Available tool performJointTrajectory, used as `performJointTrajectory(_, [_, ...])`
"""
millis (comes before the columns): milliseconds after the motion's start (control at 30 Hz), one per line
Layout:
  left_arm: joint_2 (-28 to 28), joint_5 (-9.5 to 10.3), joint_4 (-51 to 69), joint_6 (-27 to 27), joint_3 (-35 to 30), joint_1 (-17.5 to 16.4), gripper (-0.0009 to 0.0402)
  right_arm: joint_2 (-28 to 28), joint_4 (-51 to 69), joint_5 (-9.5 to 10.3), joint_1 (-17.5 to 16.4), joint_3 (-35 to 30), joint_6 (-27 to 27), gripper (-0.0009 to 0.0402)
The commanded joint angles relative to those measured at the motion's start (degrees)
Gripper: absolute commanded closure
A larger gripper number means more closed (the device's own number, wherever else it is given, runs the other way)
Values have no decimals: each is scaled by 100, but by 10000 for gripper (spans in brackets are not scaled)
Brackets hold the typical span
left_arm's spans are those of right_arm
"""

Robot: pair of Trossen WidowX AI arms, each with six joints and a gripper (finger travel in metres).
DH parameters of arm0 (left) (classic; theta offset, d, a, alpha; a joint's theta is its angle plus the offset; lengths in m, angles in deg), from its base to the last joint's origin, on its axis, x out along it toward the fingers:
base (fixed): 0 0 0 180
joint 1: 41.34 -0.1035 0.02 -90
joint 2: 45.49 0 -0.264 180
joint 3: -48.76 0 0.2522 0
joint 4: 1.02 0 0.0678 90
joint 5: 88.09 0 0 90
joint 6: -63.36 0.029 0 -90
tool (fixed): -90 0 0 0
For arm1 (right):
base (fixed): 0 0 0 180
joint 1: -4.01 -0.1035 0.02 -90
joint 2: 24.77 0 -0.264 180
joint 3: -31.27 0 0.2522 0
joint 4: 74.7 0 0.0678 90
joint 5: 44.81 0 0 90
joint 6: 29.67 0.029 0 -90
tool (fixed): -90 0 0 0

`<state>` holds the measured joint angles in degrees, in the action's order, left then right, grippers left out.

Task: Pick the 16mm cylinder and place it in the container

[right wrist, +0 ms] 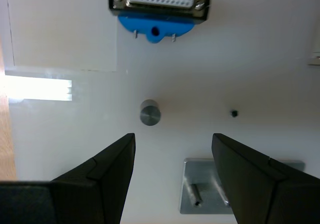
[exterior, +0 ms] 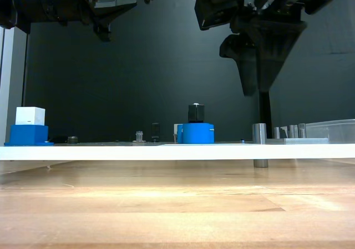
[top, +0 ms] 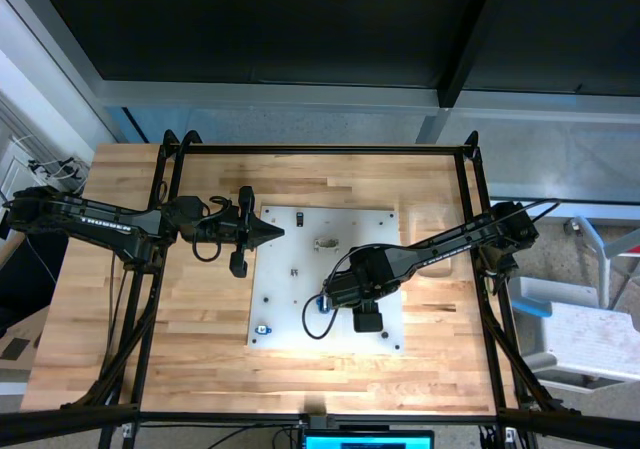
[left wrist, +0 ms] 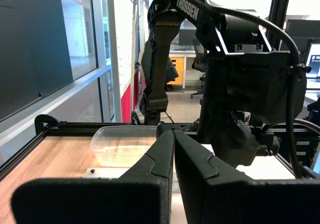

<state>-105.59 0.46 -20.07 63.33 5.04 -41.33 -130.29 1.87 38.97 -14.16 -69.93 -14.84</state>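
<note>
16mm cylinder (right wrist: 150,112) sits off-centre beneath the spread-open right gripper (right wrist: 172,144), so a straight drop could clip it. Left gripper (left wrist: 173,134) hangs clenched at the left edge of the board (top: 285,304).

The closed left gripper (left wrist: 173,132), above the board's left edge, hides one corner of the container (left wrist: 122,143). The spread right gripper (right wrist: 172,140), over the 16mm cylinder (right wrist: 150,112), has its finger bases cut off; the grey metal block (right wrist: 200,171) is cropped too
</note>
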Motion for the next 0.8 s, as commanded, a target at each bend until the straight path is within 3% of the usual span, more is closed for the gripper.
performJointTrajectory(33, [0, 0, -2, 0, 0, 0, 393, -2, -160, 31, -22, 96, 81, 180])
performJointTrajectory(800, [-2, 0, 0, -2, 0, -2, 393, -201, -697, 33, -63, 466, 177, 181])
